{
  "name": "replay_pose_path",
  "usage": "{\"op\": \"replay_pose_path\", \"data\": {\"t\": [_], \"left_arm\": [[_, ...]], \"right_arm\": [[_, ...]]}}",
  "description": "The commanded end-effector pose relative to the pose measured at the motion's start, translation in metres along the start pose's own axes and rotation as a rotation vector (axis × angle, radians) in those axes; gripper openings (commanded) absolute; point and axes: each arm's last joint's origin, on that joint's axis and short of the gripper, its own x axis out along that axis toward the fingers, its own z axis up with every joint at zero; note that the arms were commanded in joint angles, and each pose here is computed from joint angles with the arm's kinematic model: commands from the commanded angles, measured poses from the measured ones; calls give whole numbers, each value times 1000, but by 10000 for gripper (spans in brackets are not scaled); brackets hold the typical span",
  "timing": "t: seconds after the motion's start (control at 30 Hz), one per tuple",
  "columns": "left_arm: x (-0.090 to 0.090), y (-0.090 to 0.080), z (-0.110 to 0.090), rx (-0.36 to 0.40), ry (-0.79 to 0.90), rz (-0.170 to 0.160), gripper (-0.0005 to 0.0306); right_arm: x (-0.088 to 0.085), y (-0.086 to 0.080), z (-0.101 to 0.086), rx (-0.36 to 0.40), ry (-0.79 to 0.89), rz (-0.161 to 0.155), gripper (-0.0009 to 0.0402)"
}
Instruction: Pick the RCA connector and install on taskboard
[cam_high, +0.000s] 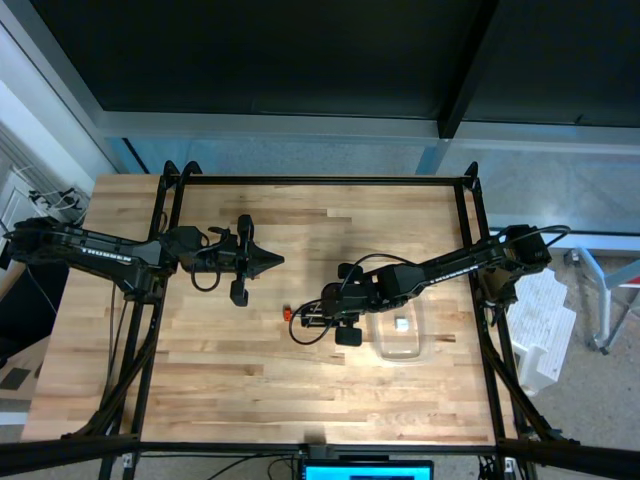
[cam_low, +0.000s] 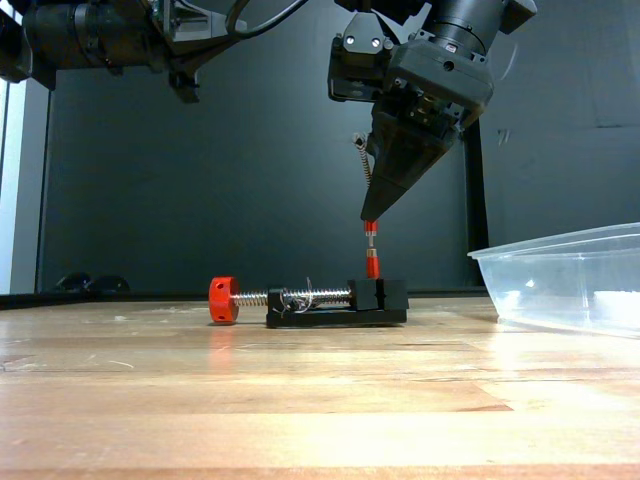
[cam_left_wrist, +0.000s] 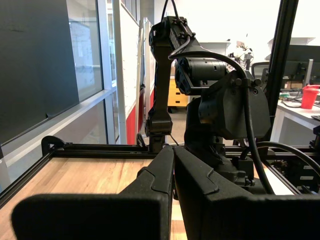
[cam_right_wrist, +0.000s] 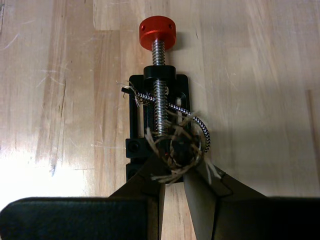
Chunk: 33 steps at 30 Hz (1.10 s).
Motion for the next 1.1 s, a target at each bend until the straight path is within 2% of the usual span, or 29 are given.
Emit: {"op": "replay_pose_path", "data": {"t": [0.03,1.1], "left_arm": [[0,0,0,0,0,0,0],[0,0,0,0,0,0,0]], "right_arm": [[1,0,0,0,-1,3,0],[11,0,-10,9,-6,7,0]]}}
